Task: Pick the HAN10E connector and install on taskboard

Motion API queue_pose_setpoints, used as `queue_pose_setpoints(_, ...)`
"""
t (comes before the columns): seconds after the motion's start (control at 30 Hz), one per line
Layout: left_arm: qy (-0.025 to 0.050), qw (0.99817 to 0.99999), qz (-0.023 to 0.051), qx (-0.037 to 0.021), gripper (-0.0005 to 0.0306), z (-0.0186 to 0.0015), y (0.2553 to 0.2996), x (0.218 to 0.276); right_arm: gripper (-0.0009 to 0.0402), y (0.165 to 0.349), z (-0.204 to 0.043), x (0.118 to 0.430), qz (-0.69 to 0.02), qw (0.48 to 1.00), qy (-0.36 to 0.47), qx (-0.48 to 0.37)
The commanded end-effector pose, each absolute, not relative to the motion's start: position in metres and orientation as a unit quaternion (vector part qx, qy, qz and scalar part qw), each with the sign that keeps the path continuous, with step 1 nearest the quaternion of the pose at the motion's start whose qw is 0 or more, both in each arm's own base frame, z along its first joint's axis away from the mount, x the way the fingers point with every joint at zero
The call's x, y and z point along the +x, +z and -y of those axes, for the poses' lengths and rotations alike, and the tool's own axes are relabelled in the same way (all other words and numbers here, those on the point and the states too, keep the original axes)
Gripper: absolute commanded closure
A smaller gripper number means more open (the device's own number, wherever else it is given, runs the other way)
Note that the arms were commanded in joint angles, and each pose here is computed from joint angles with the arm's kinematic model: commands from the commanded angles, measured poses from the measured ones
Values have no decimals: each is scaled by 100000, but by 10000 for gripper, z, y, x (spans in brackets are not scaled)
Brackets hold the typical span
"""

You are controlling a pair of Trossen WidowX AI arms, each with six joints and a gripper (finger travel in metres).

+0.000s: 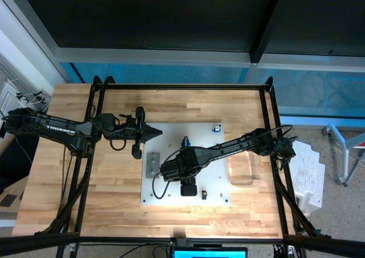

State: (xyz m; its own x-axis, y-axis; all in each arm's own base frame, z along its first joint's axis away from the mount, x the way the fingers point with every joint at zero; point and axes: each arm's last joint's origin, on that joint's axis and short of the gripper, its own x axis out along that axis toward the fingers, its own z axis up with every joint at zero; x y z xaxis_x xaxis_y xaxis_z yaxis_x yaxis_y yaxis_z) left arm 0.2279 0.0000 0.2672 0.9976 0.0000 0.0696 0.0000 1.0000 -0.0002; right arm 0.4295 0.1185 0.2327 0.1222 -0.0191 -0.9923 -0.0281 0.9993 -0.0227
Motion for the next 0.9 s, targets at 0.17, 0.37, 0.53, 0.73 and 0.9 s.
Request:
queue_pose_setpoints(0.17,0,99939,3480,9,300,0,2672,2279,384,2273,-1182,4301,-66161,74955,708,-1999)
queue_pose_setpoints(0.37,0,99939,3480,9,300,0,2672,2279,384,2257,-1188,4300,-66354,74789,1372,-1362)
queue_pose_setpoints(0.53,0,99939,3480,9,300,0,2672,2279,384,2257,-1187,4303,-66185,74934,1360,-1619)
queue_pose_setpoints(0.73,19,99939,3480,10,300,0,2672,2279,384,2241,-1183,4301,-66324,74813,1275,-1601)
queue_pose_setpoints(0.9,0,99939,3480,9,300,0,2672,2279,384,2238,-1182,4302,-66310,74825,1277,-1599)
